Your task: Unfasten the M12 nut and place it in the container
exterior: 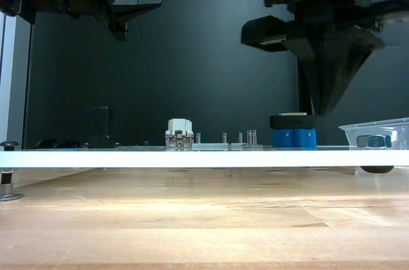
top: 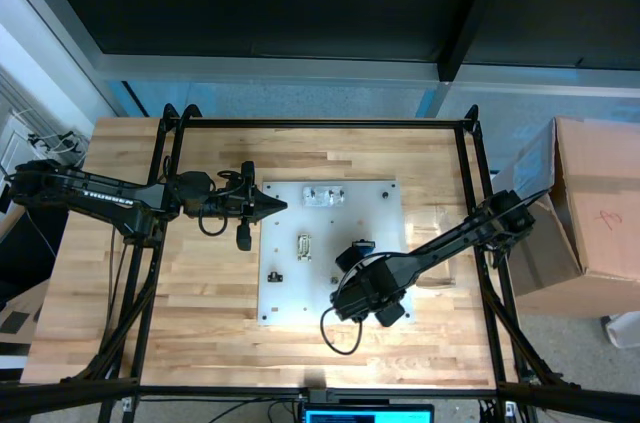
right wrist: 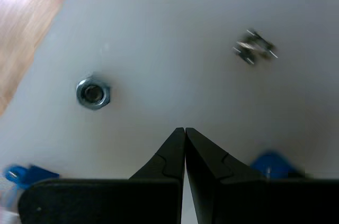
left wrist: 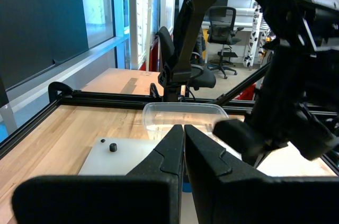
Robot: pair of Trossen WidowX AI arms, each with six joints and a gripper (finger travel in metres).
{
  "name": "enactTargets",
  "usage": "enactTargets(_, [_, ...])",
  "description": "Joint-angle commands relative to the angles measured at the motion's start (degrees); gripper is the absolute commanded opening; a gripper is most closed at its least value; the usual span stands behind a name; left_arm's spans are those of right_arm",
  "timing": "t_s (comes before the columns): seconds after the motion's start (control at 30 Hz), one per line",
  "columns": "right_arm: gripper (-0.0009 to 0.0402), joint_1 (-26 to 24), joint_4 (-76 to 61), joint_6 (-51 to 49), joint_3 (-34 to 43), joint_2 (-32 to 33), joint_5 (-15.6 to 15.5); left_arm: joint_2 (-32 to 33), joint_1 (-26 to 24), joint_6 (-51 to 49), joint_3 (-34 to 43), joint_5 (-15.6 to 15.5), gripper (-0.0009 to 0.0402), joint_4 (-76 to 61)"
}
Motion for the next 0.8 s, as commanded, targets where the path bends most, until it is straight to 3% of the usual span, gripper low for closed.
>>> enactTargets(0.03, [0.0,0.1,0.1,12.0,0.0,-1.8,-8.3,0.0,0.0,0.0,0.0,0.0,0.0,0.0])
enactTargets(0.1, [0.0,0.3,0.2,17.7,0.0,-2.5,-15.1,0.0,0.0,0.0,0.0,0.0,0.0,0.0])
enactTargets(0.17, [0.0,1.0,0.2,22.1,0.0,-3.0,-18.4,0.0,0.0,0.0,0.0,0.0,0.0,0.0])
enactTargets(0.23, [0.0,2.0,0.8,25.4,0.0,-3.3,-16.9,0.0,0.0,0.0,0.0,0.0,0.0,0.0])
enactTargets(0.33, [0.0,3.3,2.1,33.6,-0.2,-3.3,-11.8,0.0,0.0,0.0,0.0,0.0,0.0,0.0])
enactTargets(0.43, [0.0,3.6,3.6,35.3,-1.3,-3.3,-14.4,0.0,0.0,0.0,0.0,0.0,0.0,0.0])
enactTargets(0.8, [0.0,3.8,12.7,38.2,-8.7,-3.3,-17.3,0.0,0.0,0.0,0.0,0.0,0.0,0.0])
